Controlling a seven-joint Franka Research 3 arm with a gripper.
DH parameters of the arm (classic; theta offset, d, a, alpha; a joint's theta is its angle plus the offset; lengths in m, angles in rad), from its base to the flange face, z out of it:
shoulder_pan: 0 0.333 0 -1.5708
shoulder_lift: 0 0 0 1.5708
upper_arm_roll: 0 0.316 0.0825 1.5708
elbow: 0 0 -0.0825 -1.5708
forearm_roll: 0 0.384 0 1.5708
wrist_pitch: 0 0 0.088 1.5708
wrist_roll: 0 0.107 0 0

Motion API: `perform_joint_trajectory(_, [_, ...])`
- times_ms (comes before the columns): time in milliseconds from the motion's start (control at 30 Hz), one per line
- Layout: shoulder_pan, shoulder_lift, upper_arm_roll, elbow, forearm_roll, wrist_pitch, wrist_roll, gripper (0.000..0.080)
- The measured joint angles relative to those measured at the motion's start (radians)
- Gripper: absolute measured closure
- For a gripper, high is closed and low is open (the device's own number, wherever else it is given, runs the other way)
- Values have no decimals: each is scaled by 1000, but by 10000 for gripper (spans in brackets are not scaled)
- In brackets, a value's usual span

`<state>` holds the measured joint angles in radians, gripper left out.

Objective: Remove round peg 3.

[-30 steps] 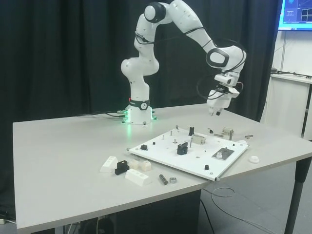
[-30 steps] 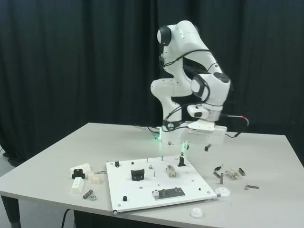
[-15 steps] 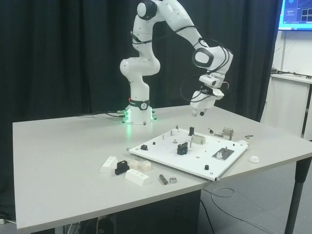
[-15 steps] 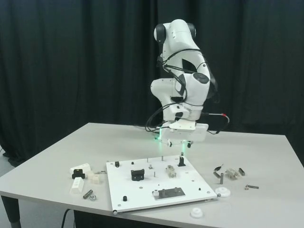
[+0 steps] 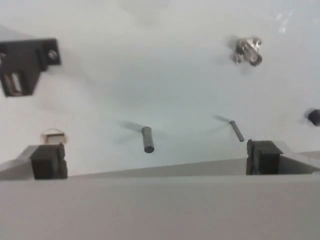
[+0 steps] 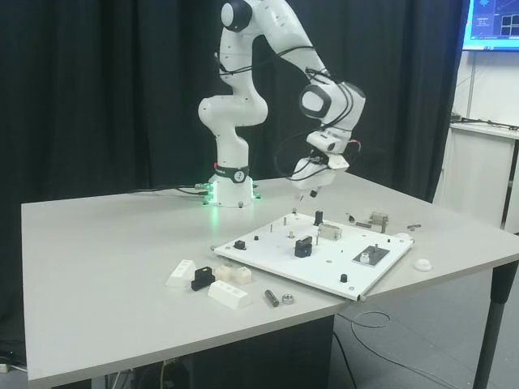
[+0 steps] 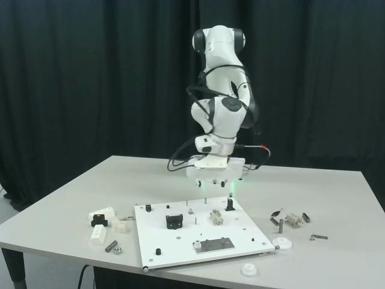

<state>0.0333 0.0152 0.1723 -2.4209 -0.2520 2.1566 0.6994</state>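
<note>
Hovering open pincer (image 5: 155,159) above peg (image 5: 147,139)

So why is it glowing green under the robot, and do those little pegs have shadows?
First room view: a green light at the arm's base glows onto the grey table. Wrist view: the thick peg and the thin peg each throw a faint shadow across the white board.
</note>
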Motion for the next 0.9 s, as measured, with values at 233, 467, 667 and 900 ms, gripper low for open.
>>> perform_joint_trajectory(233, [-53, 0, -2, -47, 26, 47, -63, 3])
perform_joint_trajectory(467, [-78, 6, -14, -74, 59, 76, -84, 3])
perform_joint_trajectory(667, [-79, 21, -37, -80, 81, 92, -109, 3])
perform_joint_trajectory(900, [-79, 46, -53, -84, 85, 100, -152, 3])
